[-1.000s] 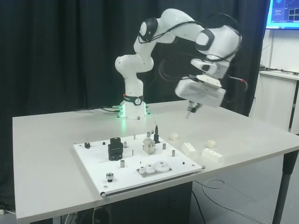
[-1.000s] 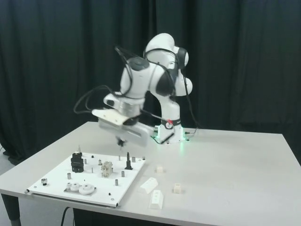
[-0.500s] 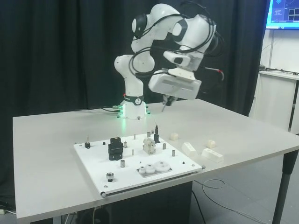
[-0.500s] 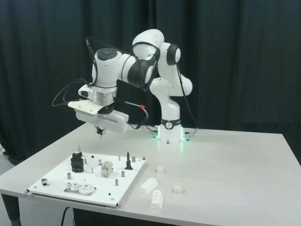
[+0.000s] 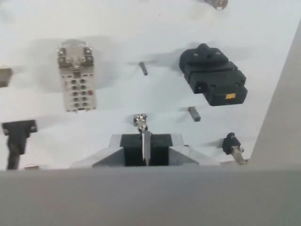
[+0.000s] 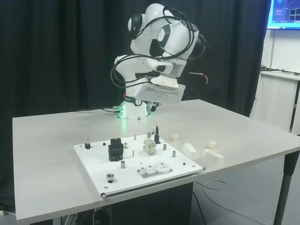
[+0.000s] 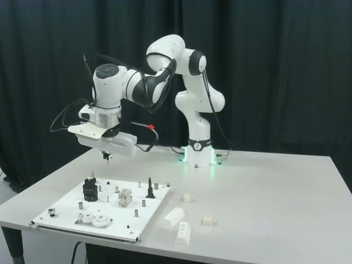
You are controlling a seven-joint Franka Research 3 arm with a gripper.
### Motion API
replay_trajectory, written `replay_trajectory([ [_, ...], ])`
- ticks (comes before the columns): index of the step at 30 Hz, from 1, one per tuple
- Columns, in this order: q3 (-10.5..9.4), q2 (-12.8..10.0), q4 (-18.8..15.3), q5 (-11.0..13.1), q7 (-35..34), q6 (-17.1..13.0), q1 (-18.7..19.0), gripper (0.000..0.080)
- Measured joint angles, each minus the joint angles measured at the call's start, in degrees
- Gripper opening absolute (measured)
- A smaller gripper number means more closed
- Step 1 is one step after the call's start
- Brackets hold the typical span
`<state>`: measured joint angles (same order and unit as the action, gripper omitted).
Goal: Insert round peg 1.
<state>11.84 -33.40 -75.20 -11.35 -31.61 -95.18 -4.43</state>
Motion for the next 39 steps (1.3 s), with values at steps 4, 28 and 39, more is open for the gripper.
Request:
replay_trajectory([
  [4,0.47,0.7,-2.0,-0.1,1.0,-1.5,-0.5,0.0031],
  [28,5.03,9.8,-18.7,0.7,11.6,-15.2,-1.9,0.0031],
  [39,7.83,15.9,-30.7,2.3,15.5,-25.8,-1.9,0.0031],
])
